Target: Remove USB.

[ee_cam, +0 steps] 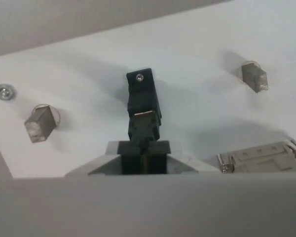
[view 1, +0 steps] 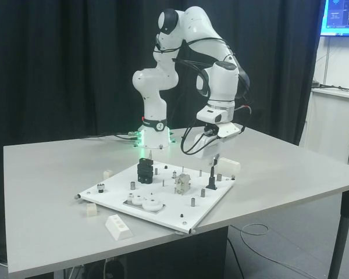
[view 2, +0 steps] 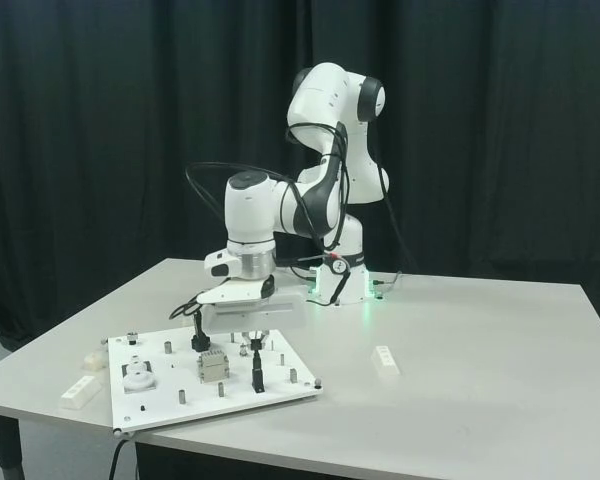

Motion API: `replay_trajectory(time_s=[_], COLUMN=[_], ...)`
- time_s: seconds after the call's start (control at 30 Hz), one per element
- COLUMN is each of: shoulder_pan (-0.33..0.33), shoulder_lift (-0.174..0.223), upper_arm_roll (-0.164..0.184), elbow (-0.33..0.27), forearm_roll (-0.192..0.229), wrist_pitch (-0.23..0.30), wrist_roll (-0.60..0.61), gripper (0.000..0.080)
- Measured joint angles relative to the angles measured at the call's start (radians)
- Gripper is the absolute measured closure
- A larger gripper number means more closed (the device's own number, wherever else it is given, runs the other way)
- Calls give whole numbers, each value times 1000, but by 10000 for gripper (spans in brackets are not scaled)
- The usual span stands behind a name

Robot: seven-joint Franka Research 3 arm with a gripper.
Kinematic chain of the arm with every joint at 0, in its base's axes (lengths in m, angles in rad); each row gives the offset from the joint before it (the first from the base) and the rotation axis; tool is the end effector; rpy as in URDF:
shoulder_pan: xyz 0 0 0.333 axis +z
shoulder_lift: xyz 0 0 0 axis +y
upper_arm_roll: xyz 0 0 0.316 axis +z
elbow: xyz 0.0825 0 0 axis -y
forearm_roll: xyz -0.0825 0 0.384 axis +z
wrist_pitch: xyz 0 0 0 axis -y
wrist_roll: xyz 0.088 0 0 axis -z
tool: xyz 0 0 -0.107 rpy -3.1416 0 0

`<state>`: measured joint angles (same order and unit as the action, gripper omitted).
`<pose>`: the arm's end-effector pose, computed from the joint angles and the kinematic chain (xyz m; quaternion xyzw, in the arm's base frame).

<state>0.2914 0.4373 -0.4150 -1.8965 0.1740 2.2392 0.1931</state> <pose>0.6201 -0.0582 0.2845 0.9797 -0.1977 -0.0247 0.0204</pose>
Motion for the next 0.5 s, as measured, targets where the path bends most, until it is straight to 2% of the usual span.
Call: replay_trajectory(time_s=[0.3,0.5], shoulder_pan=[-7,-9], shoulder_lift=[-3,-11], upper_arm_roll=[-3,-12], elbow=[26,83], forearm_roll=[-3,-6], wrist_pitch=[-16,-86], wrist_roll=[13,15], gripper=[776,779])
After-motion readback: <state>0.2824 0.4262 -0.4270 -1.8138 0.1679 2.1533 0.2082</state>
